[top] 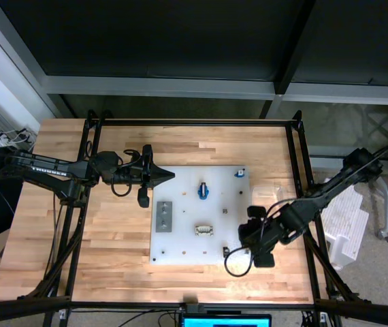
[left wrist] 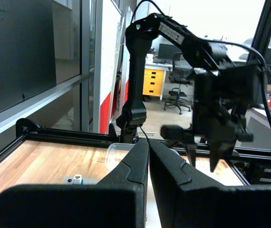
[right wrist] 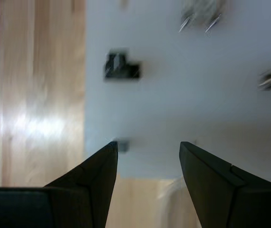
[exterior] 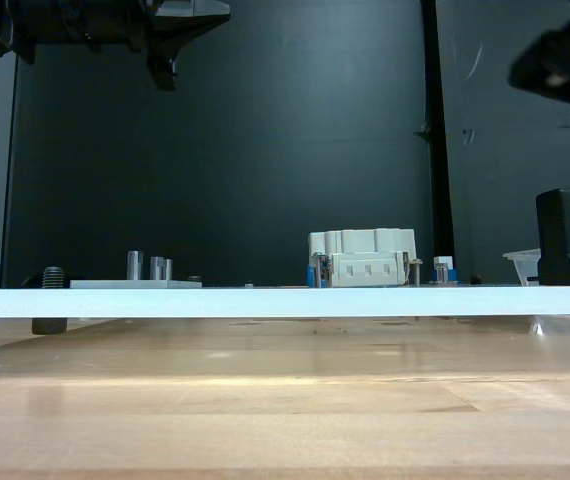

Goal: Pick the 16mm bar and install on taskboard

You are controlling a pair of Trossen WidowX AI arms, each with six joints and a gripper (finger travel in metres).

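Observation:
The white taskboard (top: 180,252) lies mid-table. On its left part a grey metal plate (top: 163,216) carries short steel pegs (exterior: 135,265) standing upright; I cannot tell which is the 16mm bar, and no loose bar shows. My left gripper (top: 169,176) hovers high over the board's far left edge, pointing right, its fingers (left wrist: 140,164) pressed together with nothing between them. Above the board's near right corner, my right gripper (top: 246,235) points down. Its fingers (right wrist: 97,175) are spread apart and empty over the white surface.
The board also carries a blue part (top: 203,191), a beige connector (top: 204,231), a small blue-white piece (top: 239,173) and a small black part (right wrist: 121,66). A clear cup (top: 270,191) sits right of the board. A black frame (top: 296,163) surrounds the table.

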